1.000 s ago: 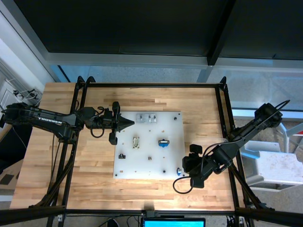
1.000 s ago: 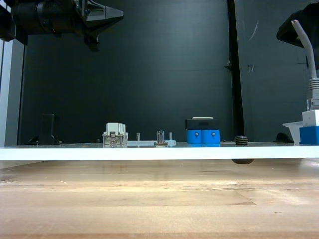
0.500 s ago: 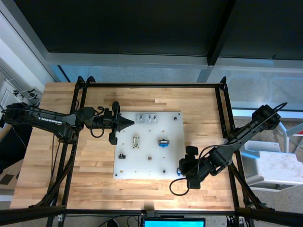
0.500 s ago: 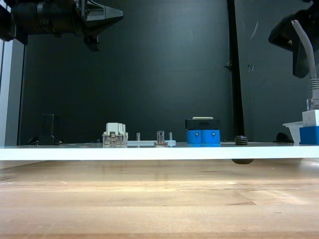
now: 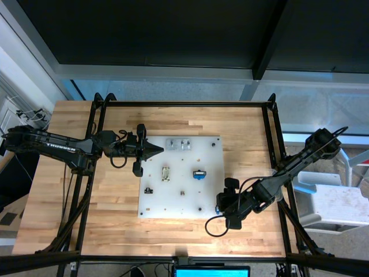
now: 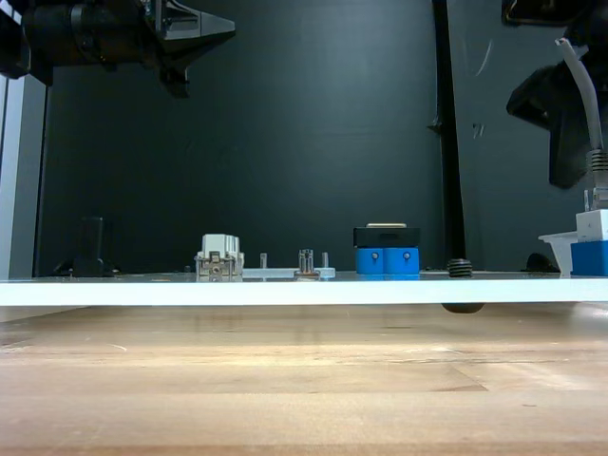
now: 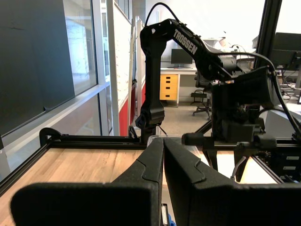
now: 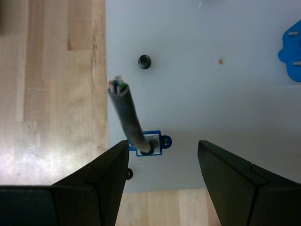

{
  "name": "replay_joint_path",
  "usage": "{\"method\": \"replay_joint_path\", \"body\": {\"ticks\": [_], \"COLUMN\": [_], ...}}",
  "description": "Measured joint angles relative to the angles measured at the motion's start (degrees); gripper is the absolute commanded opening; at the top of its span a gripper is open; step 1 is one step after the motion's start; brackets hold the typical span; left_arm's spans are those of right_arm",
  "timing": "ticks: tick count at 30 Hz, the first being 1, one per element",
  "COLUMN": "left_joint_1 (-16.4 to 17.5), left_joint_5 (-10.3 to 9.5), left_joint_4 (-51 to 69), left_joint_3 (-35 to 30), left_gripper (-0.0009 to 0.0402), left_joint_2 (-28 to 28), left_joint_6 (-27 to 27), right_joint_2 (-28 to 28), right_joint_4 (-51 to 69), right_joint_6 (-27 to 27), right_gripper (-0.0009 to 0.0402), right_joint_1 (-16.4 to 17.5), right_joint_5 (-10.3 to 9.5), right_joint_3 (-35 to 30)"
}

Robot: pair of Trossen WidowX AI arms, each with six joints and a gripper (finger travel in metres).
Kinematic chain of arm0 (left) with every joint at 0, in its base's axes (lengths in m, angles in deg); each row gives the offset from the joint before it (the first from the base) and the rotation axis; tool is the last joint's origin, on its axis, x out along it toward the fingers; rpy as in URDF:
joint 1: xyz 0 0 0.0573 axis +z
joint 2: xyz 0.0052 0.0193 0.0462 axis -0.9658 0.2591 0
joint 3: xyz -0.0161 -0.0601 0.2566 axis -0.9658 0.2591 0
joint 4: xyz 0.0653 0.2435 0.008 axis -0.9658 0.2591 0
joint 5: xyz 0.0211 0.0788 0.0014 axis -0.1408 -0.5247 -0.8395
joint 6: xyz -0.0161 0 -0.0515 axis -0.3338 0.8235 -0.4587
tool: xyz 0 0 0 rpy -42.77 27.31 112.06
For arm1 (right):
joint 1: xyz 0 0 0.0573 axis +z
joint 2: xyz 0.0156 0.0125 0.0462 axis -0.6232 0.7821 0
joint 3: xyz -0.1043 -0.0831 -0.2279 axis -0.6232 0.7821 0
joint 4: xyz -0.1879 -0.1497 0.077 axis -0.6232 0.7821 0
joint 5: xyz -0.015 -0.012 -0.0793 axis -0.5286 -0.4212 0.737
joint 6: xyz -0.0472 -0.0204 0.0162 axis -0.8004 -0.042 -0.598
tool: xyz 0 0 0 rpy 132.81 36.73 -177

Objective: Remove the rj45 connector and place it in the container

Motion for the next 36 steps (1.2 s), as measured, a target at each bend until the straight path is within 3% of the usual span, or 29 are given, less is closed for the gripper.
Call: {"method": "replay_joint_path", "body": {"ticks": [7, 12, 31, 36], "left_joint_1": [0.00, 0.00, 0.00, 0.00], "left_joint_5": [-0.02, 0.00, 0.00, -0.02], "left_joint_4": [0.00, 0.00, 0.02, 0.00], "left_joint_3": [0.00, 0.02, 0.00, 0.00], "left_gripper": [0.0000, 0.0000, 0.0000, 0.0000], "left_joint_2": [0.00, 0.00, 0.00, 0.00], "left_joint_6": [-0.02, 0.00, 0.00, 0.00], "right_joint_2": [0.35, 0.48, 1.11, 1.11], "right_joint_4": [-3.04, -3.15, -4.17, -4.11], "right_joint_6": [-0.17, -0.22, -1.03, -1.14], "right_gripper": [0.0204, 0.0204, 0.0203, 0.0181], "right_joint_1": [0.00, 0.00, -0.35, -0.39], "right_joint_5": [0.04, 1.46, 1.53, 1.55], "right_joint_3": [2.19, 2.25, 2.75, 2.75]}}
